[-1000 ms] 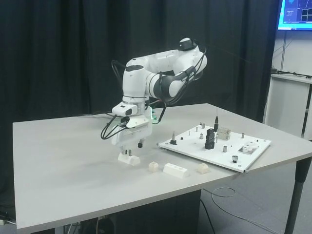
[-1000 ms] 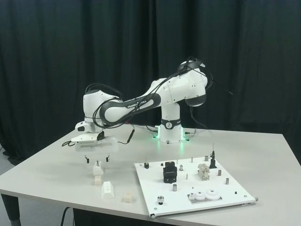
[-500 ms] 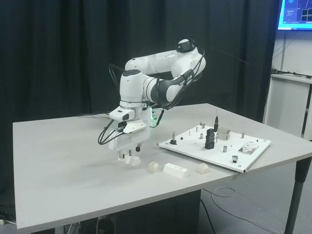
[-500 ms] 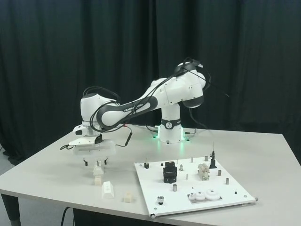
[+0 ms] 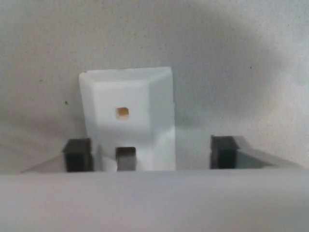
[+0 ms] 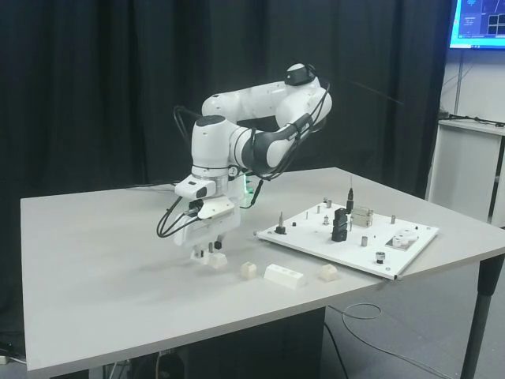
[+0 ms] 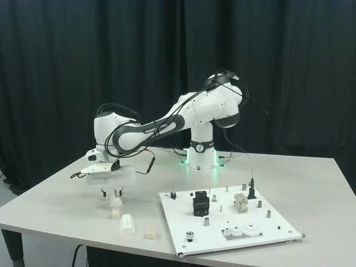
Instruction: Pick square peg 2.
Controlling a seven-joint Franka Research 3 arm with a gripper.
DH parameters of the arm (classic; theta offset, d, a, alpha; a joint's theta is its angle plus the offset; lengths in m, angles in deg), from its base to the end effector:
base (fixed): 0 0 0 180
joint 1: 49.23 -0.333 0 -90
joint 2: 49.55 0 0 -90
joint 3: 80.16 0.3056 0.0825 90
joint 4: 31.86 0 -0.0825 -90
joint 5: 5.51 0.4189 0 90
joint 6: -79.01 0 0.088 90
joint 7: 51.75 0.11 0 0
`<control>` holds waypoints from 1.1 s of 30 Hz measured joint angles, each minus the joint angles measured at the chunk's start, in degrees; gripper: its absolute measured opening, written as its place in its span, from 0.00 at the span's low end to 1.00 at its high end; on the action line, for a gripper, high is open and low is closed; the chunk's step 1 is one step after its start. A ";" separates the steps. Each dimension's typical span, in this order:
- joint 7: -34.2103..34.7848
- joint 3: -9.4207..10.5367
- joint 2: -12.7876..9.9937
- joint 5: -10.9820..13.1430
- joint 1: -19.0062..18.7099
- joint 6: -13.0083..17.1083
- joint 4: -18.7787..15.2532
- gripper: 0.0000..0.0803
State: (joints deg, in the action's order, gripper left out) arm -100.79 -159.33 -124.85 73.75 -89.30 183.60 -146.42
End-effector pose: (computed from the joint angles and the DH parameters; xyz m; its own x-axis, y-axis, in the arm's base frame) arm 0.5105 -0.3125 0.1833 0.9242 -0.3806 -0.0314 -0.3808 -0.9247 0.0012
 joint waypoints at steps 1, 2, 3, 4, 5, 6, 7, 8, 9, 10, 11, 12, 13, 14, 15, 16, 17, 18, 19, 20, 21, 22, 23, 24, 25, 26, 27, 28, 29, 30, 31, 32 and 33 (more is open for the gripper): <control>-0.05 0.00 0.00 -0.01 0.01 0.03 0.00 0.85; -0.09 0.00 0.00 -0.01 0.01 0.05 0.00 0.85; -0.12 0.00 0.00 -0.02 0.01 0.06 0.00 0.85; -0.17 0.00 0.00 -0.03 0.02 0.08 0.00 0.57; -0.23 0.00 0.00 -0.03 0.02 0.08 0.00 0.57; -0.29 0.00 0.00 -0.03 0.02 0.09 0.00 0.57; -0.35 0.00 0.00 -0.04 0.03 0.09 0.00 0.57; -0.38 0.01 0.00 -0.04 0.03 0.09 0.00 0.57; -0.39 0.00 0.00 -0.04 0.03 0.09 0.00 0.57; -0.40 0.01 0.00 -0.04 0.03 0.09 0.00 0.57; -0.40 0.01 0.00 -0.04 0.03 0.09 0.01 0.57; -0.40 0.01 0.00 -0.04 0.03 0.09 0.02 0.57; -0.40 0.01 0.00 -0.04 0.03 0.09 0.03 0.57; -0.40 0.01 0.00 -0.04 0.03 0.09 0.04 0.13; -0.40 0.01 0.00 -0.04 0.03 0.09 0.06 0.13; -0.40 0.01 0.00 -0.04 0.03 0.09 0.08 0.13; -0.40 0.01 0.00 -0.04 0.03 0.08 0.10 0.13; -0.40 0.02 0.00 -0.04 0.03 0.08 0.12 0.13; -0.40 0.02 0.00 -0.04 0.03 0.08 0.14 0.10; -0.40 0.02 0.00 -0.04 0.03 0.07 0.16 0.10; -0.40 0.02 0.00 -0.04 0.03 0.06 0.18 0.10; -0.40 0.02 0.00 -0.04 0.03 0.06 0.20 0.10; -0.40 0.02 0.00 -0.04 0.02 0.05 0.21 0.10; -0.40 0.01 0.00 -0.04 0.02 0.04 0.23 0.10; -0.40 -0.01 0.00 -0.04 0.01 0.02 0.25 0.10; -0.40 -0.06 0.01 -0.04 -0.01 -0.02 0.27 0.10; -0.40 -0.12 0.02 -0.04 -0.04 -0.07 0.30 0.10; -0.39 -0.22 0.03 -0.05 -0.07 -0.15 0.32 0.10; -0.37 -0.36 0.03 -0.08 -0.11 -0.30 0.34 0.10; -0.32 -0.56 0.03 -0.11 -0.17 -0.51 0.36 0.10; -0.27 -0.82 0.03 -0.16 -0.24 -0.75 0.37 0.10; -0.21 -1.08 0.04 -0.21 -0.32 -1.01 0.38 0.10; -0.12 -1.41 0.04 -0.30 -0.42 -1.38 0.38 0.10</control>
State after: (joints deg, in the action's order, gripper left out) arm -100.91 -160.74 -124.82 73.45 -89.72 182.22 -146.04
